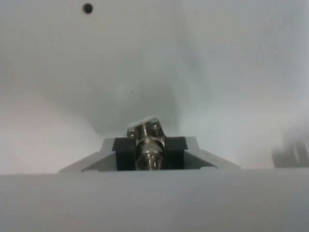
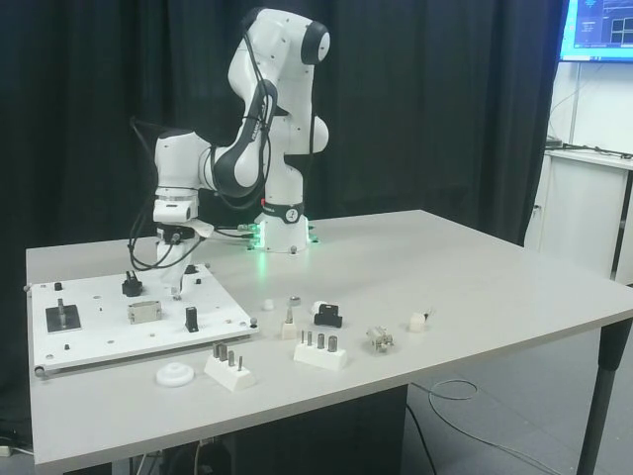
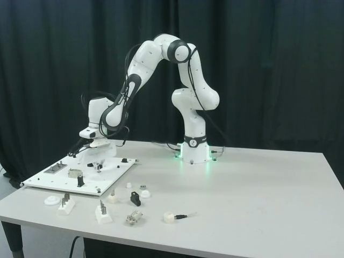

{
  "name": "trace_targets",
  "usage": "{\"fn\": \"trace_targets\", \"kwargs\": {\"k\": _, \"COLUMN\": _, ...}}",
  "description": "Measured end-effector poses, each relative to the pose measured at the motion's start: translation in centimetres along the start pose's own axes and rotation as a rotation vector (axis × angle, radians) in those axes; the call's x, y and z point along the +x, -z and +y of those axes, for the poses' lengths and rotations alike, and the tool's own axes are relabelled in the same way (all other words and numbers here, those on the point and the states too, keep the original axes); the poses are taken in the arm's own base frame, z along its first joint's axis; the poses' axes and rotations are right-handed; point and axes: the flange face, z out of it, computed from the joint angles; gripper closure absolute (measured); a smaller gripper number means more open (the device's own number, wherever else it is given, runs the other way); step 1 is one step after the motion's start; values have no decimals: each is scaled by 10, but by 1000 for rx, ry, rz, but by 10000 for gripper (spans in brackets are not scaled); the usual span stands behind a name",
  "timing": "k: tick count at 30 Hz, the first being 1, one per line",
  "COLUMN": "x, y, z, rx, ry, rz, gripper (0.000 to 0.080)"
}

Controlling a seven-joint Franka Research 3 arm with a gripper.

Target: Insert BNC.

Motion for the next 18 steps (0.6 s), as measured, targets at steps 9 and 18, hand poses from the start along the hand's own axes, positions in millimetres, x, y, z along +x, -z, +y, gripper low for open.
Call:
{"fn": "trace_targets", "kwargs": {"k": 9, "x": 0, "y": 0, "z": 0, "rx": 0, "ry": -82, "rz": 0, "gripper": 682}}
{"fn": "trace_targets", "kwargs": {"k": 18, "x": 0, "y": 0, "z": -1, "rx": 1, "ry": -202, "rz": -1, "gripper": 682}}
